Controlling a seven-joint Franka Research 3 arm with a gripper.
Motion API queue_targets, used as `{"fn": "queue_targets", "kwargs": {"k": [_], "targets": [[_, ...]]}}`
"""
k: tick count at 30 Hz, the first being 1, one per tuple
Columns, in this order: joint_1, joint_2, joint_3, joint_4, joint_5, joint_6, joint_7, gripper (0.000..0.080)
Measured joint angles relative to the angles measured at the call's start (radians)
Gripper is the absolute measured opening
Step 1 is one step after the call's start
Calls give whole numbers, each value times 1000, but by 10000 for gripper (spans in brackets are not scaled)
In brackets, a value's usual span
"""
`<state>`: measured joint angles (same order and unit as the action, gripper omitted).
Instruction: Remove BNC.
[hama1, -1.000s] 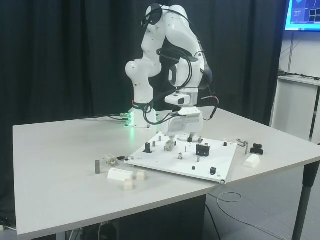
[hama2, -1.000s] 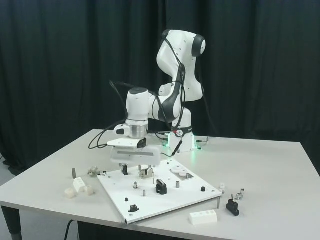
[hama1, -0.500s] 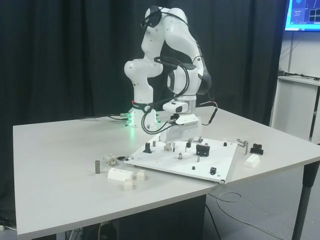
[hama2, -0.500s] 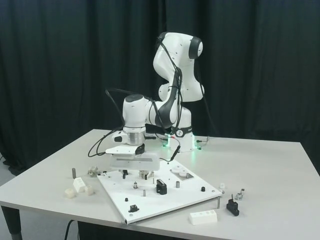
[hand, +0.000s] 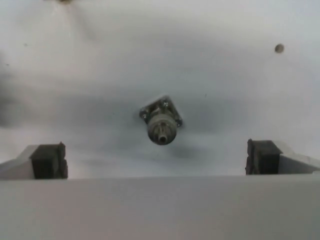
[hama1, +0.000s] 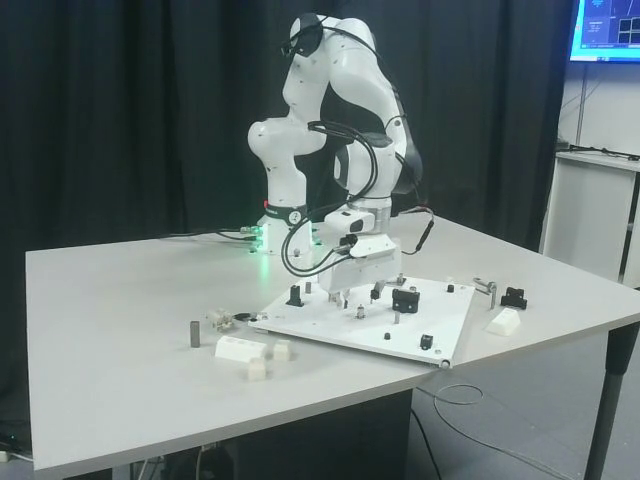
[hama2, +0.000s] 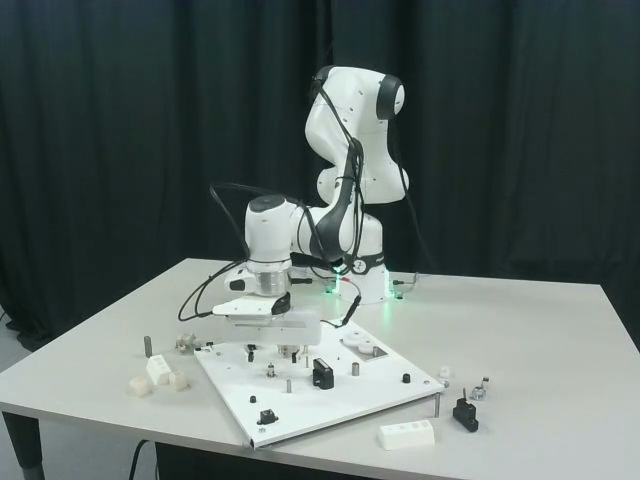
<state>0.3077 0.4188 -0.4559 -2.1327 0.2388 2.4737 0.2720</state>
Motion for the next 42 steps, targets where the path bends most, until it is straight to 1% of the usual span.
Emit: {"fn": "queue_targets", "kwargs": {"k": [8, 14, 24, 33, 37, 42], "targets": [[-2, 20, 5, 0, 16, 0, 0, 800], [-4, 28, 6, 0, 45, 2, 19, 800], [-12, 32, 6, 1, 89, 19, 128, 800], [-12, 32, 7, 1, 123, 29, 276, 800], [-11, 32, 7, 3, 125, 30, 343, 800], [-10, 32, 8, 6, 125, 30, 396, 800]]}}
